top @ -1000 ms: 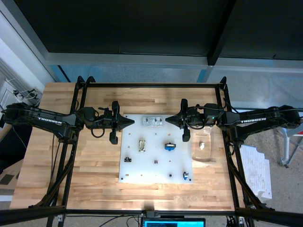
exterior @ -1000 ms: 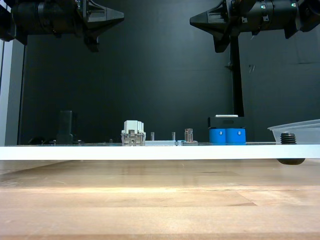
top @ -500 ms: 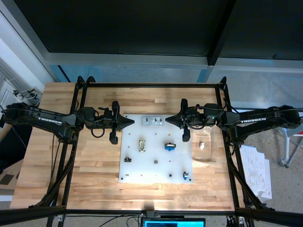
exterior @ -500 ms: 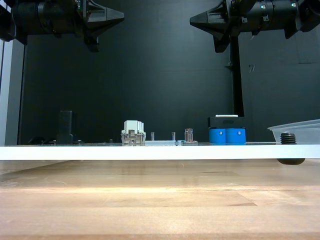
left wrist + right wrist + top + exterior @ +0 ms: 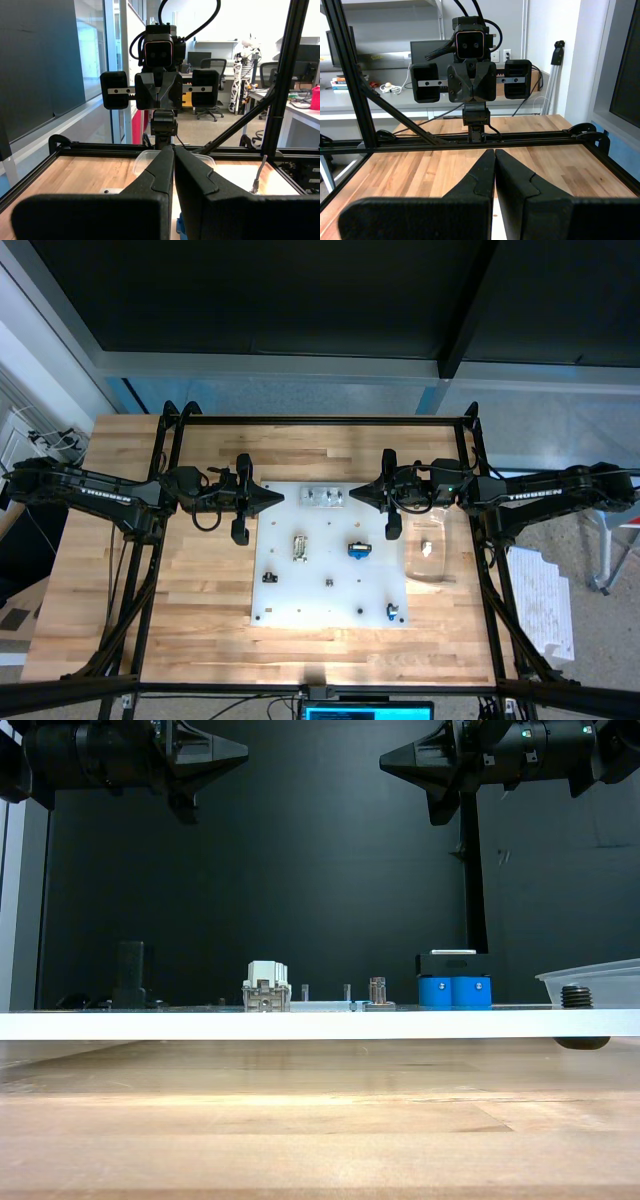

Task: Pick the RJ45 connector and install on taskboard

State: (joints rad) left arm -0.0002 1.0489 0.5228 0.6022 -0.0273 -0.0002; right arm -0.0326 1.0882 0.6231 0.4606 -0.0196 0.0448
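The right pincer (image 5: pixel 353 495) hung high over the board's (image 5: pixel 300 590) far edge, its fingers (image 5: pixel 477 182) closed to a hairline seam, holding nothing and touching nothing; the left pincer (image 5: pixel 279 497) faced it from the other side at the same height, its fingers (image 5: pixel 157 175) pressed together likewise and empty; the two tips were near each other but apart, over the far middle of the board.

The white board lay at the bench's (image 5: pixel 170 580) middle; the clear tray (image 5: pixel 441 576) sat just beside the board's right edge, with a pale block (image 5: pixel 427 547) in it; the blue jack (image 5: pixel 392 613) stood at the board's near right corner, with a small pale-grey patch on top; whether the connector was in the jack or on the block, I could not tell, and the low view did not settle it. A grey-white part (image 5: pixel 299 547) and a blue part (image 5: pixel 358 549) stood near the board's middle.

The bench was pale wood, ringed by a black frame (image 5: pixel 320 421); a lit screen (image 5: pixel 367 709) showed at its near edge; dark panels (image 5: pixel 280 300) rose beyond its far edge; papers (image 5: pixel 543 602) lay on the floor past its right edge; the left wrist view looked across to chairs (image 5: pixel 209 105) and desks (image 5: pixel 300 107).
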